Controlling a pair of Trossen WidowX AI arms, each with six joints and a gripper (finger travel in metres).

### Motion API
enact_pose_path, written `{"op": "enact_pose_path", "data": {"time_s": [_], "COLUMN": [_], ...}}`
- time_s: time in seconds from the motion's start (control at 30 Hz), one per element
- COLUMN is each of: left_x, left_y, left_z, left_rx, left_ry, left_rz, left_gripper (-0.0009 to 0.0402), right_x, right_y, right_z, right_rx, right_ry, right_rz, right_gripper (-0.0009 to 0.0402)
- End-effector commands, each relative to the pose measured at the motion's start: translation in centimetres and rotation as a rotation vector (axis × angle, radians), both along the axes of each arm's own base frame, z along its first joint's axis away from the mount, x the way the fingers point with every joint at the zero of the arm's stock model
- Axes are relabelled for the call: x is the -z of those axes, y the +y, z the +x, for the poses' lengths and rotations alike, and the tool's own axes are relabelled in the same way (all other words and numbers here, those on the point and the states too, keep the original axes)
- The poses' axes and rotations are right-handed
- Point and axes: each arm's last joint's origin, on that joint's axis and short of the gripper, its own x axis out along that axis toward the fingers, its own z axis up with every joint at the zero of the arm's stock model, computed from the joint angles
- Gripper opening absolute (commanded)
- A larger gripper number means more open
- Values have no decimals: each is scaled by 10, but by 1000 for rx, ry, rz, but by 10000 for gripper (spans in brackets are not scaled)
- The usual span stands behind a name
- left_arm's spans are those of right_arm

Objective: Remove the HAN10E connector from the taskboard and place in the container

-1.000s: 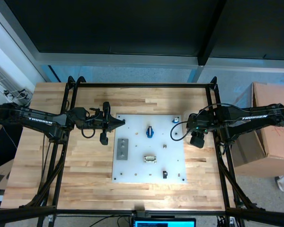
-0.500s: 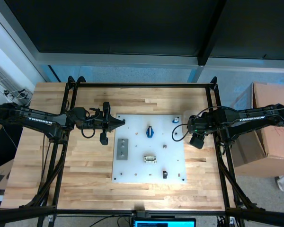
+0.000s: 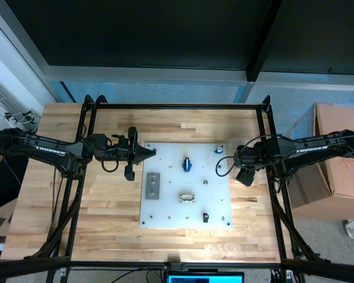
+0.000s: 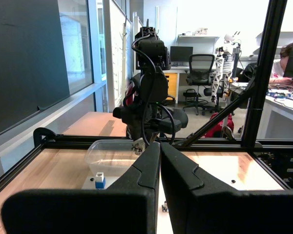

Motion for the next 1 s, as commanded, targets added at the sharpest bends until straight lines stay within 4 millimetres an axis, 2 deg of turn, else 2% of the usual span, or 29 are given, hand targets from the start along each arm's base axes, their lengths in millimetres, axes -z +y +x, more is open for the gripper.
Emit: {"op": "enact_pose_path", "data": {"time_s": [0.03, 0.63, 1.0], "left_x": [0, 0, 0], "left_y": [0, 0, 0], "left_z": [0, 0, 0], "left_rx": [0, 0, 0], "left_ry": [0, 0, 0], "left_rz": [0, 0, 0], "left_gripper": [0, 0, 0], "right_x": [4, 31, 39], "right_y": [0, 0, -1], "right_z": [-1, -8, -10], "right_rx": [24, 65, 85], "right_ry": [5, 36, 37], "right_rz": [1, 3, 4], "right_gripper": [9, 9, 9]}}
